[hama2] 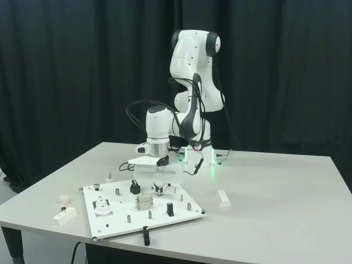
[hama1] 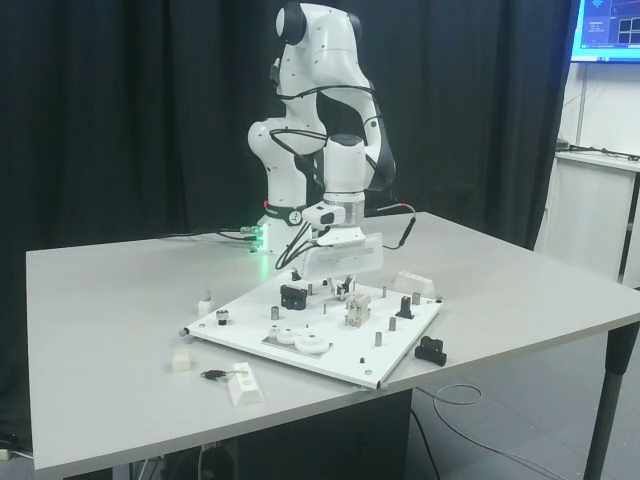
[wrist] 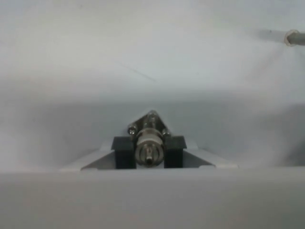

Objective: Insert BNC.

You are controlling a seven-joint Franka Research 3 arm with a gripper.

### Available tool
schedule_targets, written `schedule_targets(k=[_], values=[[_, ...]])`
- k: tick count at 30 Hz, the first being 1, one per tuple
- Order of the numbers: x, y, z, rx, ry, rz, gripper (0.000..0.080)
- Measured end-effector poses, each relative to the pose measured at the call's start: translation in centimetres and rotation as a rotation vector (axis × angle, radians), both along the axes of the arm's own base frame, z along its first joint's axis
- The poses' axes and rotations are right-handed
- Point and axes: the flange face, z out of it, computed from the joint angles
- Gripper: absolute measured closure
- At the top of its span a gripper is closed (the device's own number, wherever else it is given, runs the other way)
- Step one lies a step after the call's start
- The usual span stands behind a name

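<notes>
Between the hand's two black fingers [wrist: 124,151] sits the BNC connector [wrist: 148,143], a grey metal barrel clamped from both sides, fingers closed down to its width. Hand [wrist: 148,164] points straight down, so the barrel's axis should line up with a vertical socket; that is probably why it is pinched at the body with the mating end left free.

Directly under the hand is the white board [hama1: 400,345], and the hand [hama1: 343,283] hovers low over its middle, close above the fixtures but apparently not yet seated. I cannot tell which fixture is the BNC socket; too small.

Just beside the hand on the board stands a black block [hama1: 293,296], and slightly farther out a grey metal block [hama1: 357,312]. Farther out near the board's edge lie white round parts [hama1: 305,345].

Beyond the board, on the grey surface [hama1: 100,300], loose pieces lie well apart from the hand: a small white block [hama1: 243,385] and a black clip [hama1: 432,350] at the board's edge, likely parked for other tasks.
</notes>
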Motion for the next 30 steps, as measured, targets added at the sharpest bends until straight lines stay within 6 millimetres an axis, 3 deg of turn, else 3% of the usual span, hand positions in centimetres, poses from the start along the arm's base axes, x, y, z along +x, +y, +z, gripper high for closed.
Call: schedule_targets(k=[30], values=[[0.05, -0.26, 0.05, -0.014, 0.002, 0.433, 0.0679]])
